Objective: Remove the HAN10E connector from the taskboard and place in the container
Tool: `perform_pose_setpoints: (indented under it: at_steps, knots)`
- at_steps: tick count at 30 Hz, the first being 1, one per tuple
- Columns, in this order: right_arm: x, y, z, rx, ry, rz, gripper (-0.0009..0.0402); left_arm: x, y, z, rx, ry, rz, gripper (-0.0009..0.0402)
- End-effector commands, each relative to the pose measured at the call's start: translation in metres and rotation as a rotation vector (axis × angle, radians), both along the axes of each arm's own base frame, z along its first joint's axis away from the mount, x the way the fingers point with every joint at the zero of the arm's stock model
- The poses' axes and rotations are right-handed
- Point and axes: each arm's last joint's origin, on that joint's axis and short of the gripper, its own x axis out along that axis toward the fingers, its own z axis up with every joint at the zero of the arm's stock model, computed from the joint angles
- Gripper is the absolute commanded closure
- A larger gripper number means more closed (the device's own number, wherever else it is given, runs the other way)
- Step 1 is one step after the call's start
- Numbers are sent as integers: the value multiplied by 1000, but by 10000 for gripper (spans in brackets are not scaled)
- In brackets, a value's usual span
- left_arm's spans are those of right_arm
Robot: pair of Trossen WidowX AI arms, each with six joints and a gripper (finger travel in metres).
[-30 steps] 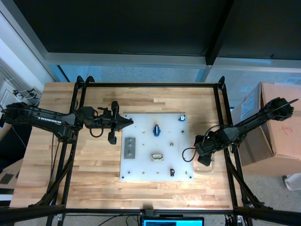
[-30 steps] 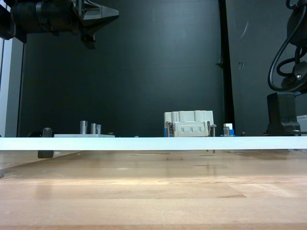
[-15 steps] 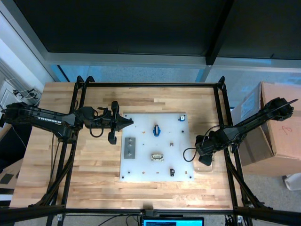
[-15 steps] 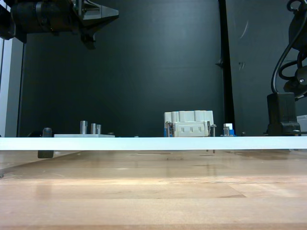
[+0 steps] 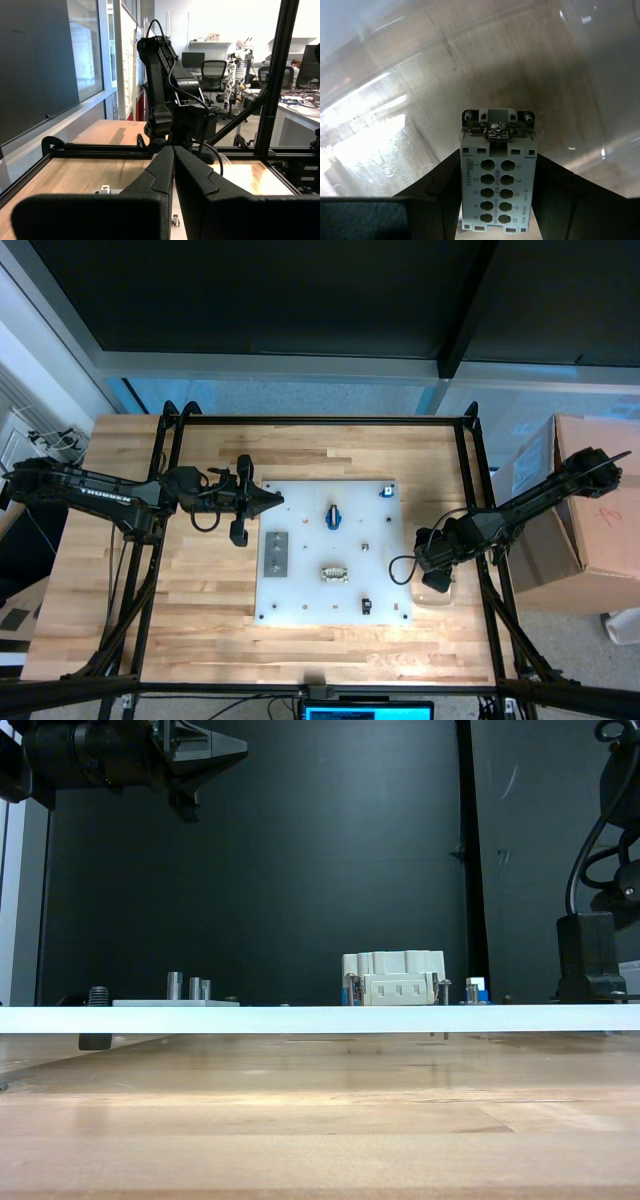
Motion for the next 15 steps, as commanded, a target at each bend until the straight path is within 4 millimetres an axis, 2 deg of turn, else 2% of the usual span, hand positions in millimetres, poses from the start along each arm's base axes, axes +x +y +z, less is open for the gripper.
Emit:
perform_pose_setpoints:
  at_steps: [1,5,15]
  knots:
    - [4,2,3,16,-35,3,383,0,0,0,0,0,0,393]
    - [4,2,3,17,-35,-3,341,0,0,0,0,0,0,393]
    - [4,2,4,16,-42,-7,202,0,0,0,0,0,0,393]
